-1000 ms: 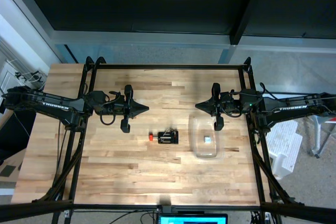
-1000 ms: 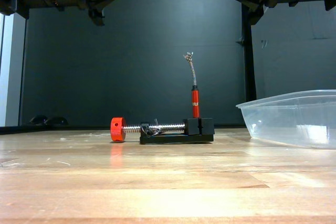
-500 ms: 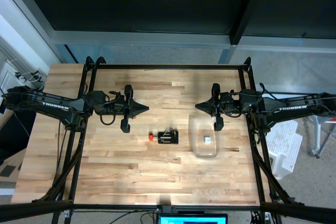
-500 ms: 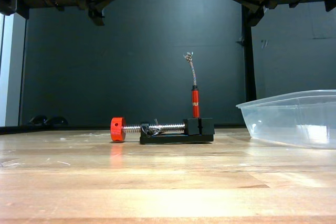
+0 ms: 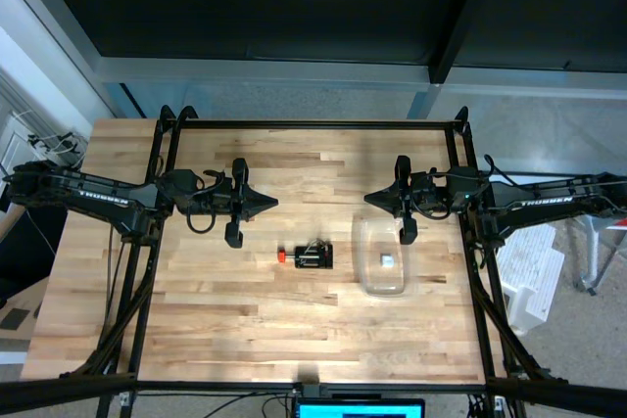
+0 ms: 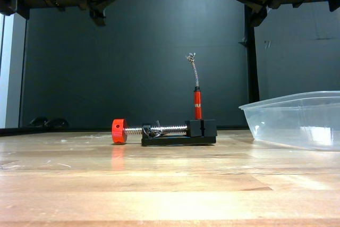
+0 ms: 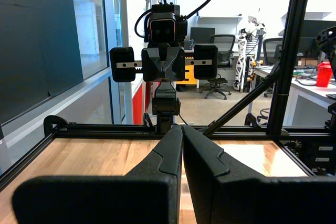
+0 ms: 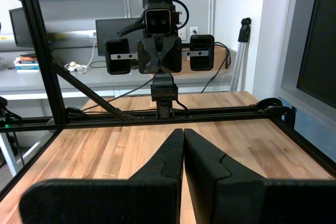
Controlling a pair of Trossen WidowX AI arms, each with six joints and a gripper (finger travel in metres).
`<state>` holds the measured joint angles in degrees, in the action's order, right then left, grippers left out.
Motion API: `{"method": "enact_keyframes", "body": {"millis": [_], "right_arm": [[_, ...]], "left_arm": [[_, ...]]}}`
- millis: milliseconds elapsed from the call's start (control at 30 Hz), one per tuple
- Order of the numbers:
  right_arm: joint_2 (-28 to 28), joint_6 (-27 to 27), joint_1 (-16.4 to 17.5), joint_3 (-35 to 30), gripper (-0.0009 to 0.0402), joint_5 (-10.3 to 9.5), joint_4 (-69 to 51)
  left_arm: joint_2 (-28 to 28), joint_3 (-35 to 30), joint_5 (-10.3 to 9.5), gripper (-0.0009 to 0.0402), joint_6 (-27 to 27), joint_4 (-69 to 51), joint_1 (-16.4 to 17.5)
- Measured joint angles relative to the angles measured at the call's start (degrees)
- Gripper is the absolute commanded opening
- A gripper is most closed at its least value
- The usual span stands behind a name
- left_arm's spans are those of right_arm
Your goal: Pick the RCA connector and install on taskboard
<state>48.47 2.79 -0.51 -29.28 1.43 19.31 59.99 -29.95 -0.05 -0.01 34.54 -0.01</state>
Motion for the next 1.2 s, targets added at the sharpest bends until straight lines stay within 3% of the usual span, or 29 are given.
{"method": "enact_keyframes", "body": {"millis": [1200], "right_arm": [[0.0,-1.84,0.0,-1.49,0.0,0.0,0.44]], "left_arm": [[0.0,0.02,0.02,0.0,0.0,0.0,0.0]]}}
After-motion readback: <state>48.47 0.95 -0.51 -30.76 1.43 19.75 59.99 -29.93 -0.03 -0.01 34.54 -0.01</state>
